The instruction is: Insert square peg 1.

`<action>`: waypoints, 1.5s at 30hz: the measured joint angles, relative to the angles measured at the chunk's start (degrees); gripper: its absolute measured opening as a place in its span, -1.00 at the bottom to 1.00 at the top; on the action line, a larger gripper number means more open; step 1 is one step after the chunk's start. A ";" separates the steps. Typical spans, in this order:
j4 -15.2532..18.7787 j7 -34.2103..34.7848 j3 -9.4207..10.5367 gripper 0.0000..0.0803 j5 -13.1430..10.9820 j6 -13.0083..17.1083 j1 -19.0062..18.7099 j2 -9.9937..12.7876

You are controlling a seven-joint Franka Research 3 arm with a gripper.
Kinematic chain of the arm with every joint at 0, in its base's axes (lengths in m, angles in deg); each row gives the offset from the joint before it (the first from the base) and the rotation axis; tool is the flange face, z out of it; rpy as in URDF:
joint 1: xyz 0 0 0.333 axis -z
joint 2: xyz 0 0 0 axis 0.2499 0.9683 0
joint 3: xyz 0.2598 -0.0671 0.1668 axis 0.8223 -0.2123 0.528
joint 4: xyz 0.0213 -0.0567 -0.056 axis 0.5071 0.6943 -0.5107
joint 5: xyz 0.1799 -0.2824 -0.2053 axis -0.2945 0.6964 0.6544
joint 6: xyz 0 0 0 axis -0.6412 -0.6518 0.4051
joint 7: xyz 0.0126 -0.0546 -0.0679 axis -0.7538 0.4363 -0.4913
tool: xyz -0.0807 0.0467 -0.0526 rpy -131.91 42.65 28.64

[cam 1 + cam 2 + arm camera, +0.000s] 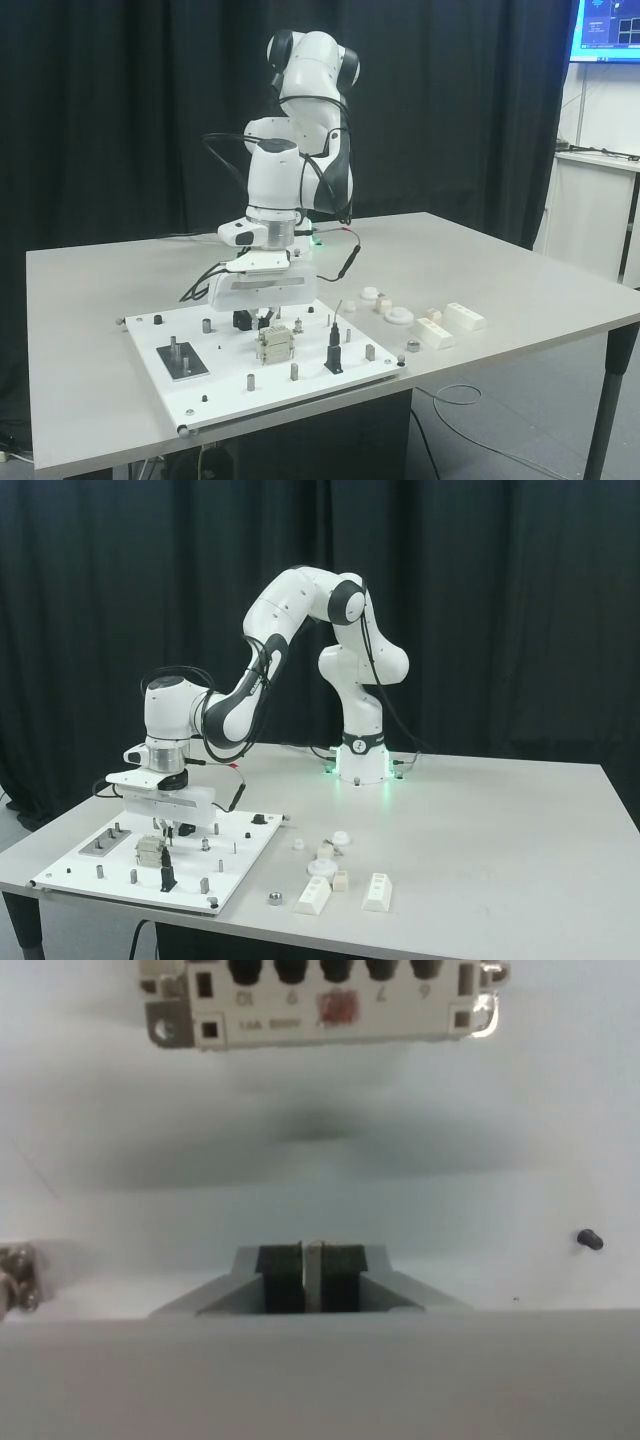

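found a grey table [80, 300] carrying a white board [230, 395] near its front edge, with the white arm [300, 80] bent over and down onto that board. noted the claw [312, 1278] low above the board, just behind a connector block [320, 1005] with a row of black sockets.

in the wrist view, observed the black finger pads [282, 1275] drawn almost together, with only a narrow pale strip between them. judged that strip to be the square peg [313, 1270], clamped and carried in the claw, long axis up and down along the fingers; too little showing to be certain. could not identify its hole in any view. recorded a grey plate [182, 362] with upright posts toward one board corner as a possible site, a judgement only.

judged the coming move to turn on keeping the peg upright and square above its hole before lowering.

recorded bare board between claw and connector block, so some free room there. noted a black upright holder [333, 358] and short posts standing near the block: obstacles for any low sideways travel. noted loose white parts [440, 325] on the table, well apart from the board. logged one small black screw [590, 1240] in the board surface.
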 joint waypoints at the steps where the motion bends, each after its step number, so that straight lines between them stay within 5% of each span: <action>1: 0.00 0.04 0.00 -0.91 0.00 0.00 0.00 0.00; 45: -0.01 0.43 -0.40 -0.91 -0.02 -1.28 0.13 0.12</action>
